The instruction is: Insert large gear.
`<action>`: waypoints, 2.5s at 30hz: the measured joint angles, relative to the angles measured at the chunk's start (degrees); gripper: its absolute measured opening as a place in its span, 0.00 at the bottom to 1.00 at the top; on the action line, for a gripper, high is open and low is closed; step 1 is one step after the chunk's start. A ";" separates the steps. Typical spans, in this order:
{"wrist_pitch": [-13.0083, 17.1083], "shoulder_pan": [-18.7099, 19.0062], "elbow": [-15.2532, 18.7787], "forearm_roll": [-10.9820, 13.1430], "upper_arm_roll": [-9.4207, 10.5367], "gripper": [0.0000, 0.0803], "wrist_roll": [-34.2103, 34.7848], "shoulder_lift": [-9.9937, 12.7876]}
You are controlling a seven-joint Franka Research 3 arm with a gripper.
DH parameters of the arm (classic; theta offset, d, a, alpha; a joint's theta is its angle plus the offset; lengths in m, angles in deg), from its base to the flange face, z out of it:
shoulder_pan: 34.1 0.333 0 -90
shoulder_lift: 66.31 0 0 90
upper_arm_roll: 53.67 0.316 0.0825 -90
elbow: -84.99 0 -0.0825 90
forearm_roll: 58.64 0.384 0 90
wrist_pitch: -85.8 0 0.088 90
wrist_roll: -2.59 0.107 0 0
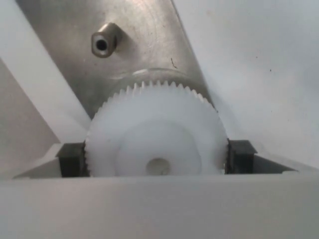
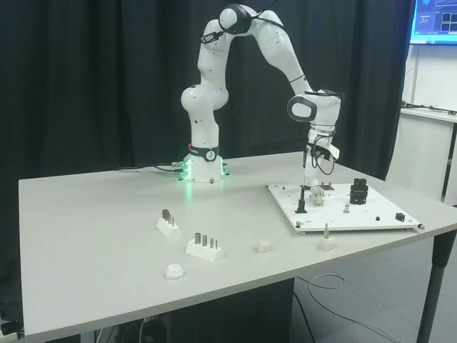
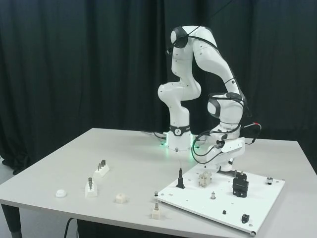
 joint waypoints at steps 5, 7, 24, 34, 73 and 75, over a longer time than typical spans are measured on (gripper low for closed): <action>0.00 -0.01 0.00 -0.01 0.00 0.74 0.00 0.02; 0.00 -0.01 0.00 -0.06 0.00 0.74 0.00 0.02; -0.27 0.00 -0.28 -0.50 0.19 0.74 1.09 -0.15; -3.86 -0.20 -0.82 -0.78 0.22 0.99 2.97 -1.77; -4.32 -5.66 -1.76 -2.12 0.20 1.00 6.71 -2.36; -4.32 -5.65 -1.76 -2.12 0.29 1.00 6.70 -2.28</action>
